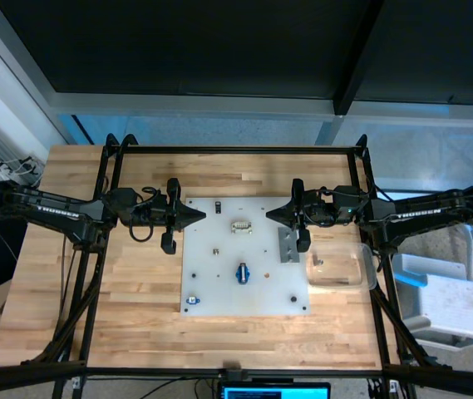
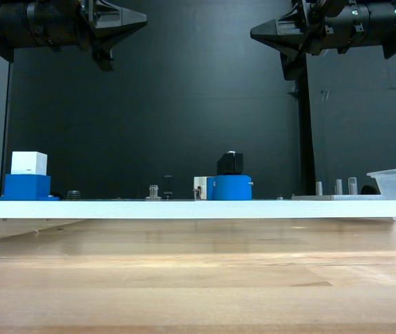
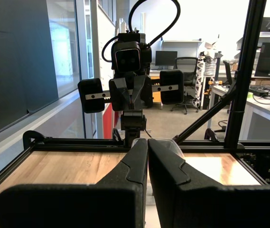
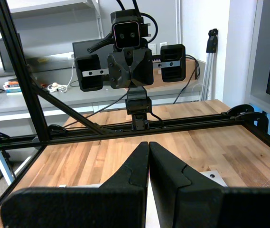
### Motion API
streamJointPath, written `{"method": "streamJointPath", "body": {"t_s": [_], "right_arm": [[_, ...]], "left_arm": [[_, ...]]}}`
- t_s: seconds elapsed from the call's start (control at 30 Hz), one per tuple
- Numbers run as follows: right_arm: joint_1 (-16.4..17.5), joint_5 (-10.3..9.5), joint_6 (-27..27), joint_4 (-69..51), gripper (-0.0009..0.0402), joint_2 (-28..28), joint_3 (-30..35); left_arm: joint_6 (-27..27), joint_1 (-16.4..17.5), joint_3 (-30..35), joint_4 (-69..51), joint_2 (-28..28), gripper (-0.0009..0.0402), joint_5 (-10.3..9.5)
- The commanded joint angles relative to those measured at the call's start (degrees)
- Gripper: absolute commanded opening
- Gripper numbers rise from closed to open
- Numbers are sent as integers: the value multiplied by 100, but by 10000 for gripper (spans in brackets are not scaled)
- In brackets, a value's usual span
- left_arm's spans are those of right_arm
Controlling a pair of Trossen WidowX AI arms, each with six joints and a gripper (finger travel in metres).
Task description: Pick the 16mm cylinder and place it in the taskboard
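Up over the board [image 1: 219,283], left tool [image 1: 199,214] at 10 o'clock and right tool [image 1: 271,213] at 1 both hang pinched closed, holding nothing.

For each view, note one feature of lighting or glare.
High view: even light; the white taskboard is brightest, with the shut left end effector and right end effector above its far part. Low view: both blend into the black backdrop. Left wrist view: glare on the wooden table. Right wrist view: no glare.

High: overhead, board [image 1: 261,291] centre frame. Low: table-level, same board edge-on. Wrists: along left gripper [image 3: 147,142], right gripper [image 4: 149,144], facing each other.
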Motion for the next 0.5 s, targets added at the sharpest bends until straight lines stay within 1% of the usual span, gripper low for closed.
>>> {"method": "streamJointPath", "body": {"t_s": [0.03,0.23,0.37,0.5], "right_arm": [[0,-4,4,103,0,0,2],[2,-26,15,50,0,0,2],[4,-22,284,-85,0,-2,2],[17,-2,439,-817,0,-2,179]], "left_arm": [[2,2,0,0,0,0,2],[0,2,0,0,0,0,2],[2,2,0,0,0,0,2],[0,2,0,0,0,0,2]]}}
